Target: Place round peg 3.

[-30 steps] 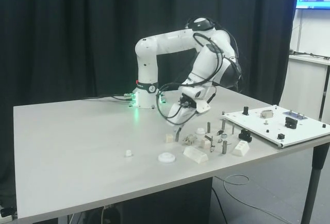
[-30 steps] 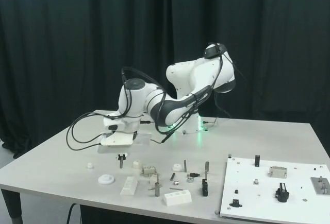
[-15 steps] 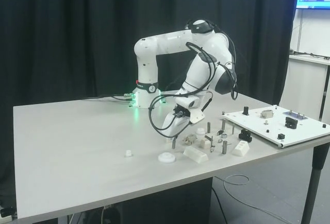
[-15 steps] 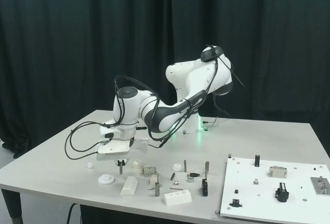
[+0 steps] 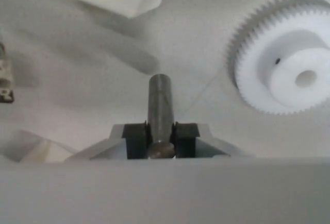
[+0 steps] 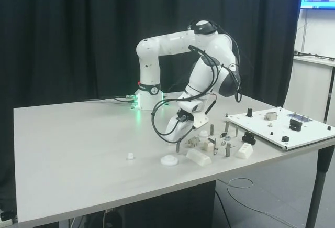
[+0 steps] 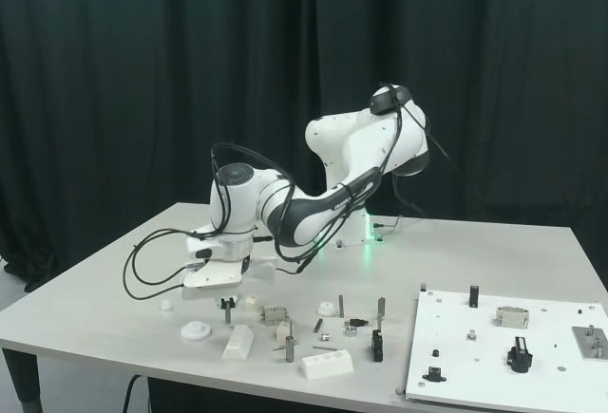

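My gripper point(image 5: 161, 140) is shut on a grey round peg point(image 5: 159, 105), which stands upright between the black pads. The peg's lower end hangs over bare table, close to a white gear point(image 5: 289, 69). In the first room view the gripper point(image 6: 178, 141) is low over the table with the peg point(image 6: 178, 147) below it and the gear point(image 6: 168, 160) just in front. The second room view shows the gripper point(image 7: 225, 303), the peg point(image 7: 226, 313) and the gear point(image 7: 196, 330). I cannot tell whether the peg touches the table.
A white slotted block point(image 6: 199, 158) and several small parts and upright pegs point(image 6: 220, 143) lie beside the gripper. A small white piece point(image 6: 130, 156) sits further off. The white assembly board point(image 6: 309, 133) lies at the table's end. Cables loop around the wrist point(image 7: 152, 261).
The arm has swung from beside the small parts toward the gear and come down close to the table, with the peg still held. The last half second shows only a slight shift.
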Robot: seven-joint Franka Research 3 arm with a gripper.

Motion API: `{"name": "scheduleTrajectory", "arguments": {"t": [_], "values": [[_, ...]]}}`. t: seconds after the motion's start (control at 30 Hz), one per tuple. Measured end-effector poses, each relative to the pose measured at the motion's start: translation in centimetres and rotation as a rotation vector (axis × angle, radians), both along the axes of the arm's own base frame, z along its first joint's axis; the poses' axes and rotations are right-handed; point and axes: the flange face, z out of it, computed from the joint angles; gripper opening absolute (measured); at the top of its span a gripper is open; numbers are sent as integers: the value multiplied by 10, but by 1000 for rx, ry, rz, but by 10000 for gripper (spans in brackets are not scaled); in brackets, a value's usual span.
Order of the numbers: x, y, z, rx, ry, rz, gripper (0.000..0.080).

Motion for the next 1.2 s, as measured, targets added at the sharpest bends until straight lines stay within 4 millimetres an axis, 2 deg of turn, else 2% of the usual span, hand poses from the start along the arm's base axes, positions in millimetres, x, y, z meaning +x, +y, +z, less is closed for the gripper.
{"name": "scheduleTrajectory", "arguments": {"t": [0.6, 0.63, 0.8, 0.83, 1.1, 1.13, 1.2], "values": [[-1, 6, -7, 16, 4, -3, 111], [-1, 6, -7, 16, 4, -4, 330], [-1, 6, -7, 16, 3, -6, 330], [-1, 6, -7, 15, 3, -7, 655], [0, 5, -3, 12, -1, -7, 655], [0, 5, -3, 11, -2, -7, 792], [0, 5, -2, 10, -3, -7, 792]]}}
